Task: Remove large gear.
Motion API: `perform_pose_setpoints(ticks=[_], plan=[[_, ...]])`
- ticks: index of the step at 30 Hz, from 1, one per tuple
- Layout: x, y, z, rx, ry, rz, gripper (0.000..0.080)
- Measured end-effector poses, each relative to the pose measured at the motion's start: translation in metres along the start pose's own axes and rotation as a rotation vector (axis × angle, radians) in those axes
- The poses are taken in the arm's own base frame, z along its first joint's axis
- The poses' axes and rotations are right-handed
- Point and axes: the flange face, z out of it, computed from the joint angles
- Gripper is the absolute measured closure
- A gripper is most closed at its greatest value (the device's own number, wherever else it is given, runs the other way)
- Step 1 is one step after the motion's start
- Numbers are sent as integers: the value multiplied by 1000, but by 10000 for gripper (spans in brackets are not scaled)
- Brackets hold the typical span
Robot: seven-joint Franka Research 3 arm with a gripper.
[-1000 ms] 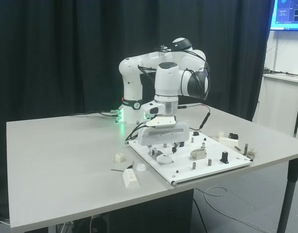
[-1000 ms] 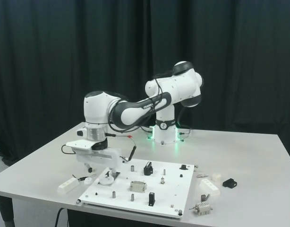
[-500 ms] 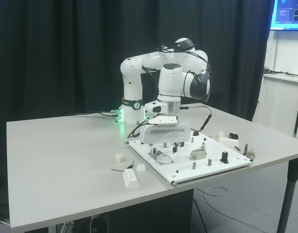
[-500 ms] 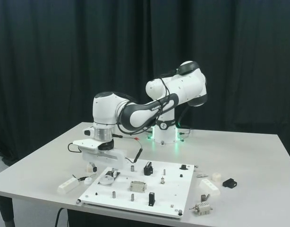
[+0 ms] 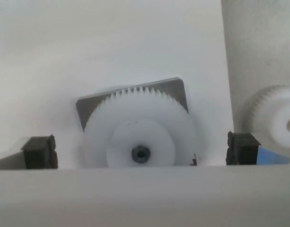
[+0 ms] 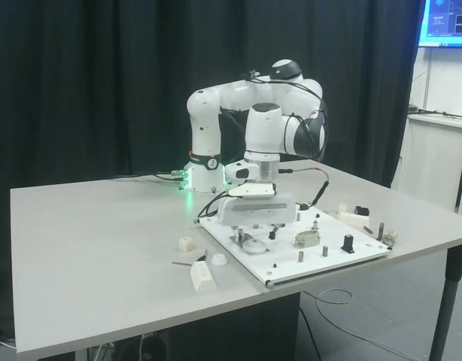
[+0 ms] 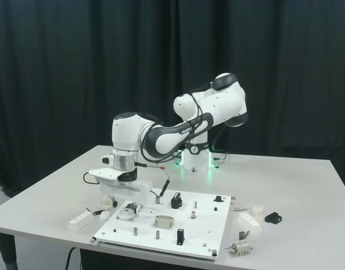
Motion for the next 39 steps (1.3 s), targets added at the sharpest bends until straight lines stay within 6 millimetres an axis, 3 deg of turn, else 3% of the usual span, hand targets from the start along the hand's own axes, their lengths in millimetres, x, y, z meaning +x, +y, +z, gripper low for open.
perform_pose_setpoints(ticks=[18, 19, 24, 25, 30, 31, 39], plan=[[0, 0, 4, 5, -5, 8, 3], [0, 0, 4, 4, -5, 8, 116], [0, 1, 6, 3, -8, 12, 116], [0, 1, 7, 3, -9, 15, 310], [0, 2, 10, 1, -13, 25, 310], [0, 2, 10, 1, -13, 25, 476], [0, 2, 9, 2, -13, 26, 473]])
